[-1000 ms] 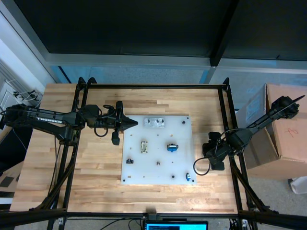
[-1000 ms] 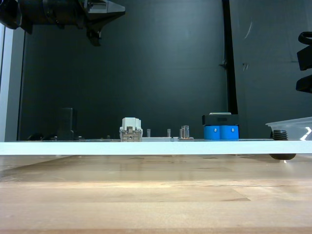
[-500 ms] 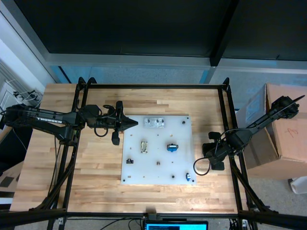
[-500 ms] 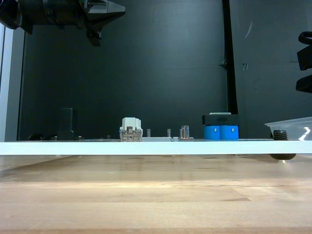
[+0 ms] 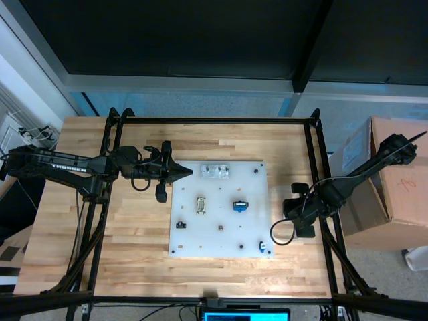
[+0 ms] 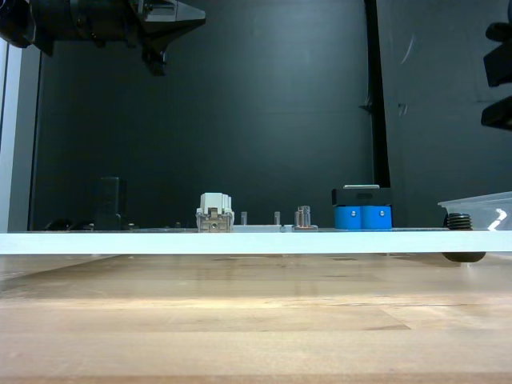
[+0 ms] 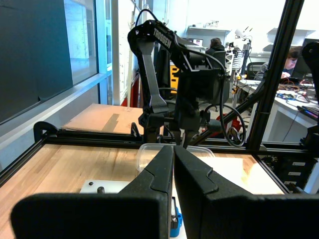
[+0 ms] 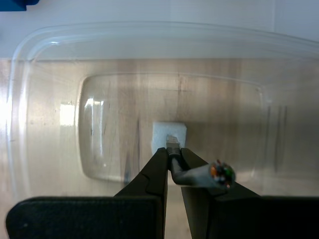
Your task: Pick the RJ45 connector and install on the taskboard
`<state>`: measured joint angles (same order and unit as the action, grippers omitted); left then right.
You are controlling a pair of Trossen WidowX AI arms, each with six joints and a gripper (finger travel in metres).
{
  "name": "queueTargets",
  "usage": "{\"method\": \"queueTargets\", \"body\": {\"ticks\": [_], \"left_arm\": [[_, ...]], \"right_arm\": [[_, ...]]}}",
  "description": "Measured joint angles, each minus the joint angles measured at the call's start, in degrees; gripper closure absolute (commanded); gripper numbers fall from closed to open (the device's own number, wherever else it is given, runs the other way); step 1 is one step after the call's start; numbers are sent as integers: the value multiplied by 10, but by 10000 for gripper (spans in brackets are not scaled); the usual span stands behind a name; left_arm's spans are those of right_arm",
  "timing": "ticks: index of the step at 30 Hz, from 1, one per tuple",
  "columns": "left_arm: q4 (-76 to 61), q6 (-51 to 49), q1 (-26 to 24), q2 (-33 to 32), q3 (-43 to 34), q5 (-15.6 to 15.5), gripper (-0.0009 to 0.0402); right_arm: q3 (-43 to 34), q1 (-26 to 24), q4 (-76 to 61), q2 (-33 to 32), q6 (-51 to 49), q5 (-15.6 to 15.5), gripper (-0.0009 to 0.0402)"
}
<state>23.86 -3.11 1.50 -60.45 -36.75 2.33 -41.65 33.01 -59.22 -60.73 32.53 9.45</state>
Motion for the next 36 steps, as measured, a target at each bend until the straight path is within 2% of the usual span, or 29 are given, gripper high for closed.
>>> {"method": "queueTargets", "body": {"ticks": [11,24,28,36], "left_arm": [[0,0,0,0,0,0,392],[0,0,0,0,0,0,393],[0,0,0,0,0,0,392],[0,0,0,0,0,0,393]], "right_arm": [[-49,0,-21,-7,0,0,393],[-107,-2,-9,-93,-13,0,387],[-138,-4,-2,-132,-14,1,347],[-199,-14,10,-214,-3,0,176]]}}
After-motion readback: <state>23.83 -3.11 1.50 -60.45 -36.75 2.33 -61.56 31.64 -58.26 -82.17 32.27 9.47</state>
